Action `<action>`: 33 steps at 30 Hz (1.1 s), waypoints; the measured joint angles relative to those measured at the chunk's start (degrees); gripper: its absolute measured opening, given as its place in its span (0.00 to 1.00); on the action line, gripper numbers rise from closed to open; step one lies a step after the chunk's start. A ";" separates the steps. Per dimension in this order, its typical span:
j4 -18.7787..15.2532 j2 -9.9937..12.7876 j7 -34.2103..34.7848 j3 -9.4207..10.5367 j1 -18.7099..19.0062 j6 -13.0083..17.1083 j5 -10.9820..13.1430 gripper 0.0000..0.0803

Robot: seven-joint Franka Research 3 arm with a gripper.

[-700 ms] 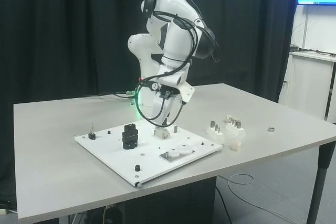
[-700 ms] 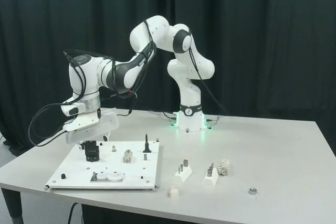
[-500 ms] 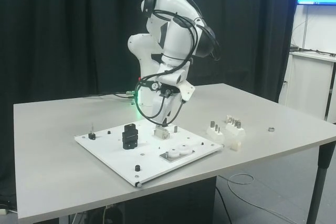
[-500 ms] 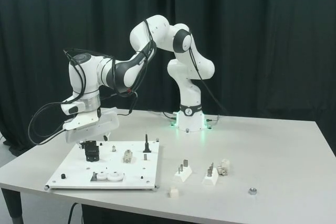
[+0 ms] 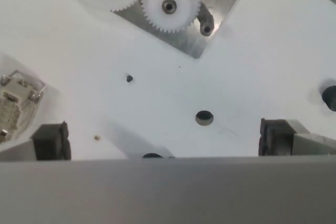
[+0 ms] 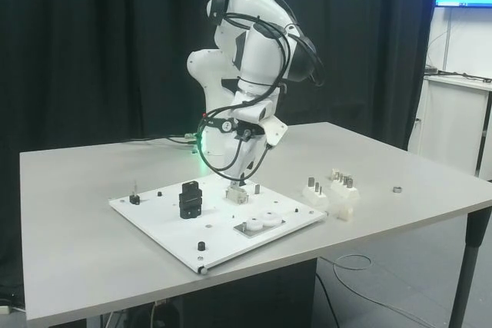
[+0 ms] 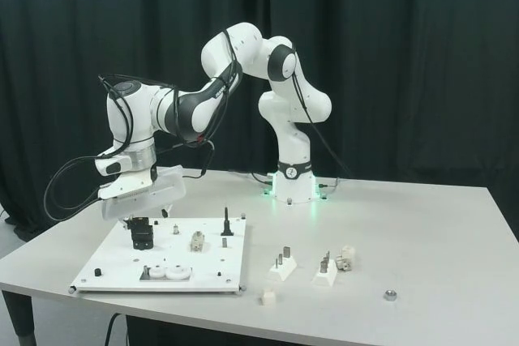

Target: Pick square peg 2.

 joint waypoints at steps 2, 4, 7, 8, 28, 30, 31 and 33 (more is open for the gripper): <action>0.00 0.00 0.43 0.00 0.06 0.04 0.12 1.00; 0.00 0.00 1.04 0.00 0.14 0.07 0.25 1.00; 0.00 -0.01 1.86 0.00 0.24 0.10 0.36 1.00; 0.00 0.00 2.04 0.00 0.27 0.11 0.38 1.00; 0.00 -0.06 5.30 -0.03 0.44 0.19 1.07 1.00; 0.00 -0.07 5.35 -0.07 0.44 0.19 1.17 1.00; 0.00 -0.07 5.38 -0.10 0.44 0.19 1.22 1.00; 0.00 -0.07 5.67 -0.17 0.44 0.19 1.38 1.00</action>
